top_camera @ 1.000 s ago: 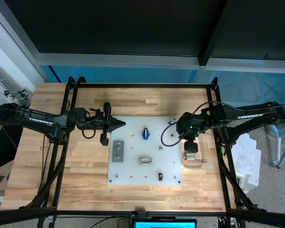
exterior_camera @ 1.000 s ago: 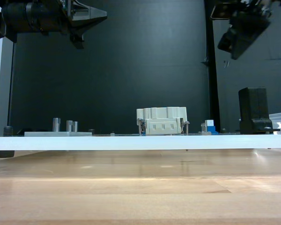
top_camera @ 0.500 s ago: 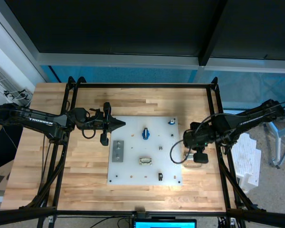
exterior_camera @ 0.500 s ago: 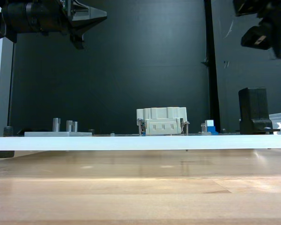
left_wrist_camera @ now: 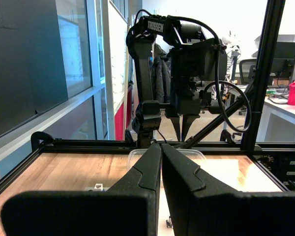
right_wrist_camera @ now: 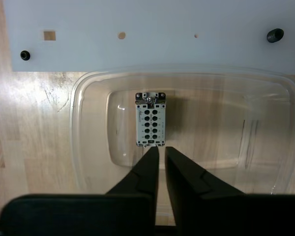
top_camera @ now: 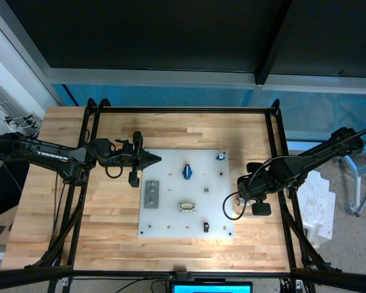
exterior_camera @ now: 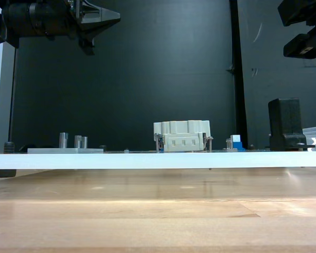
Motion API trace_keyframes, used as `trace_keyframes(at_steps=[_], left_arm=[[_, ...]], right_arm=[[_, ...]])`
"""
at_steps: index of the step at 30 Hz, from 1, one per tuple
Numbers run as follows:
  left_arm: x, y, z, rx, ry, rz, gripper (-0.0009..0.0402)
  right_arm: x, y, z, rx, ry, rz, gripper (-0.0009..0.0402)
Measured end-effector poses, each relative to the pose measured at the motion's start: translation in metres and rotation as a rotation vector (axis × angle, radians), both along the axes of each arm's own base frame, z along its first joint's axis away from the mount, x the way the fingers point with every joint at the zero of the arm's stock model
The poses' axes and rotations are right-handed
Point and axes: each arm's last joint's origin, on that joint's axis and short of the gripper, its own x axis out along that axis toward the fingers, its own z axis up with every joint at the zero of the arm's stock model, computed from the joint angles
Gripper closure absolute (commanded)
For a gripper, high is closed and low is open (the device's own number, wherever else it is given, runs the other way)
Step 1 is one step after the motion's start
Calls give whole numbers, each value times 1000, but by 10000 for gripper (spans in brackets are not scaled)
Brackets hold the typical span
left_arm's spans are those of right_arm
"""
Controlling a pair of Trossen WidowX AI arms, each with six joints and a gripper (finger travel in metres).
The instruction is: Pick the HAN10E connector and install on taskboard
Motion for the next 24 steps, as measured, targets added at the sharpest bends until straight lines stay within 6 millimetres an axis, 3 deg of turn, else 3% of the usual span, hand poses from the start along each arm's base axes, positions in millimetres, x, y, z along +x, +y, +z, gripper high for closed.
trace_keyframes(at_steps=[9, 24], left_arm=[[0, 0, 0, 0, 0, 0, 392], [0, 0, 0, 0, 0, 0, 392]], right_arm=[[-1, 2, -7, -31, -16, -37, 217], [-2, 5, -41, -26, -28, -37, 133]])
